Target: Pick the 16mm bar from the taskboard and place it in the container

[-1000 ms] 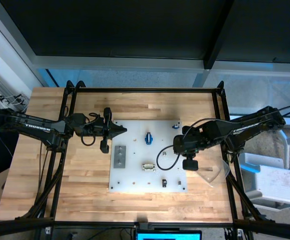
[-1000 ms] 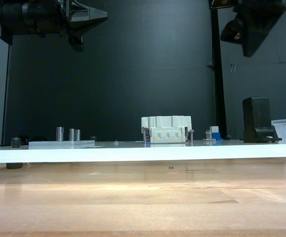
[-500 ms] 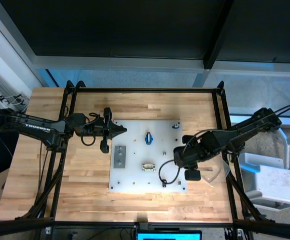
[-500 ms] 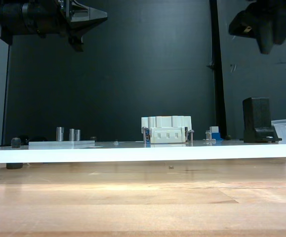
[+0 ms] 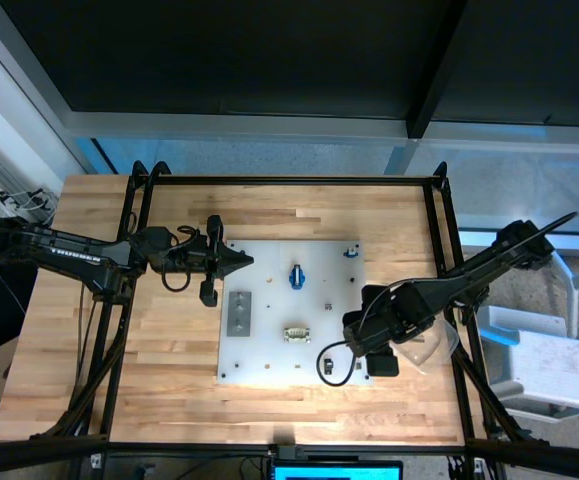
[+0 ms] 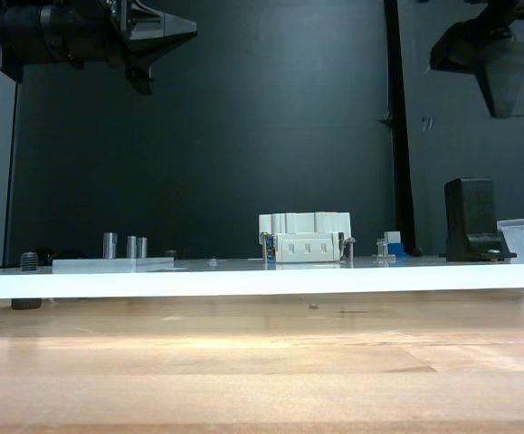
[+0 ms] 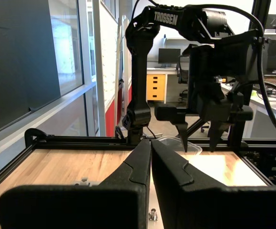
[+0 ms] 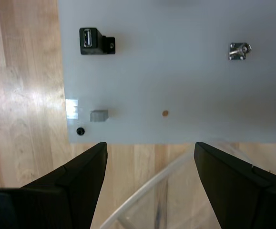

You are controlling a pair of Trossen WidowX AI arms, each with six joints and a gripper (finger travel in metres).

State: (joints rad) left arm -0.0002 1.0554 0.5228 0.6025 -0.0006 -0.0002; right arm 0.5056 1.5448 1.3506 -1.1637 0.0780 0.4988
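**Right tool (image 8: 149,147) open over the board's (image 5: 269,355) 5 o'clock corner; bar (image 8: 98,115) on the board**

The white board lies mid-way on the wooden surface (image 5: 169,400). A black frame (image 5: 289,181) runs its rails at 9, 12 and 3 o'clock of the board, and bare wood stretches along the 6 o'clock side. "TROSSEN" reads in white on the right arm (image 7: 138,62). The white lettering on the left arm (image 5: 59,252) is too small to read. The clear container (image 5: 427,350) sits off the board at 4 o'clock. Its rim is just beside the board's edge, and the 3 o'clock rail is close on its other side.

The left tool (image 5: 241,260) hangs high over the board's 10 o'clock corner, fingers together. The right tool hangs well above the board at 5 o'clock, fingers apart with nothing between them. It straddles the board's 3 o'clock edge and the container's rim.

A black block (image 8: 95,40) stands near the board's 6 o'clock edge. The bar, a small grey peg, sits on the board just inside the 5 o'clock corner. It is beside a white label (image 8: 71,108) whose print cannot be read and a corner hole (image 8: 81,130). The bar is well apart from the right tool, below it. It lies nearer the finger on the 6 o'clock side than midway between the two.
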